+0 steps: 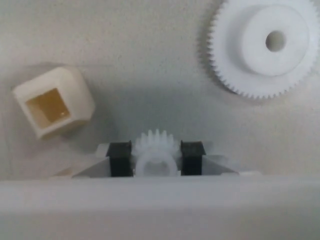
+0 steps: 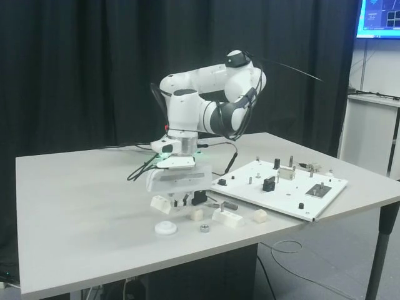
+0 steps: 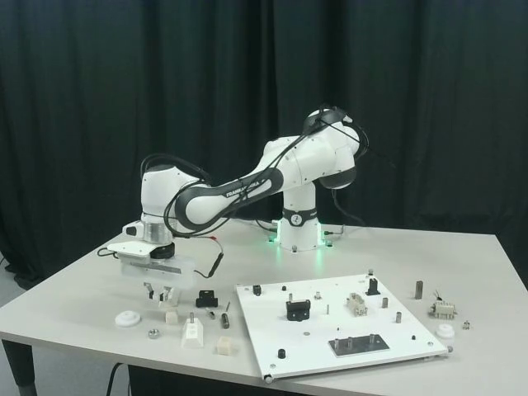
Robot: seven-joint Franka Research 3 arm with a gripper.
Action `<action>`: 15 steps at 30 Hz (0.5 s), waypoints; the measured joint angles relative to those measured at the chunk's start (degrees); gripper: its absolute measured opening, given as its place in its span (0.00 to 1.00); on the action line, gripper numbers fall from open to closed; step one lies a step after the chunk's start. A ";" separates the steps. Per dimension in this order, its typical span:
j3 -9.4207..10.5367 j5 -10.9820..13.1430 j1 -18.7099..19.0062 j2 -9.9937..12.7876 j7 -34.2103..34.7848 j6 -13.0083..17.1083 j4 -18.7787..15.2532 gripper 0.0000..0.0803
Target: Place small gear.
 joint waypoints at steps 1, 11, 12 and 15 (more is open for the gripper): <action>0.25 0.27 -0.24 0.00 -0.13 0.09 0.06 0.26; 2.48 1.46 -2.26 0.29 -0.63 1.22 1.47 0.26; 2.68 1.46 -2.45 0.29 -0.63 1.36 1.67 0.26; 3.25 1.46 -2.97 0.29 -0.63 1.82 2.26 0.26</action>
